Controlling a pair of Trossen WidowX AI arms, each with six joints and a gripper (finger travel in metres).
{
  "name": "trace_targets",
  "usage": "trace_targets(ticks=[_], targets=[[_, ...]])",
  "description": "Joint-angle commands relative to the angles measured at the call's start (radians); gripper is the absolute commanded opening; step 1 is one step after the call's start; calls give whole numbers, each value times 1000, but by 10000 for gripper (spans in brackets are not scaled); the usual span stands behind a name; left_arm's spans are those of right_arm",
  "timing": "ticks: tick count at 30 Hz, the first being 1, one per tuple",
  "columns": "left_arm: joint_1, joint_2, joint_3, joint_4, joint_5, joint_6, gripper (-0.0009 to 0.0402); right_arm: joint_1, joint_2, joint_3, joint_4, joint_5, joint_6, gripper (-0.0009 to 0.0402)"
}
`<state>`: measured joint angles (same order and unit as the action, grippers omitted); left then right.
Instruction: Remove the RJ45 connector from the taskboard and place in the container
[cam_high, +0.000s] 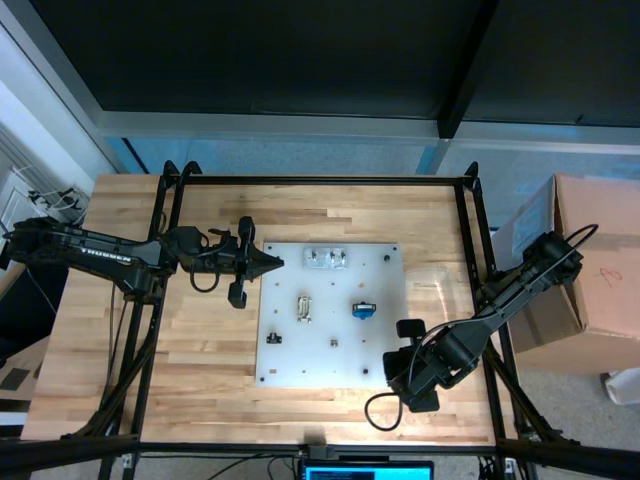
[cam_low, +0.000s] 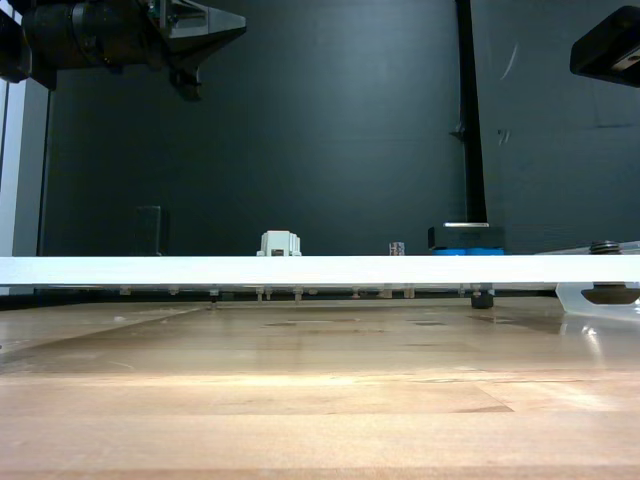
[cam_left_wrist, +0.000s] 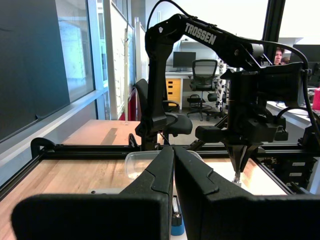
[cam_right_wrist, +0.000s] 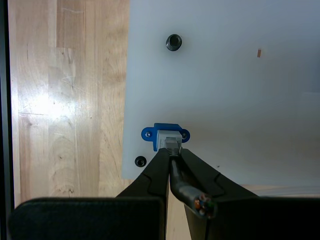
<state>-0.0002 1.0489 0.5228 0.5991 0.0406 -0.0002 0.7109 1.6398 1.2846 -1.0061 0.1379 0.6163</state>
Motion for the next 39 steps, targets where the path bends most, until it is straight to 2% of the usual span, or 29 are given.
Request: trace_targets(ticks=[1,6,16,25,32,39], targets=[[0,0,0,0,0,0,0,0,-1,2,1,-1,6,0],[0,0,0,0,0,0,0,0,-1,0,2,-8,5,10],[0,0,0,0,0,0,0,0,-1,0,2,-7,8,111],[0,0,0,0,0,0,0,0,-11,0,1,-10,10,173],[0,0,0,0,0,0,0,0,-31,3,-21,-9,34,205],[0,0,0,0,0,0,0,0,-27,-5,-20,-8,44,210]])
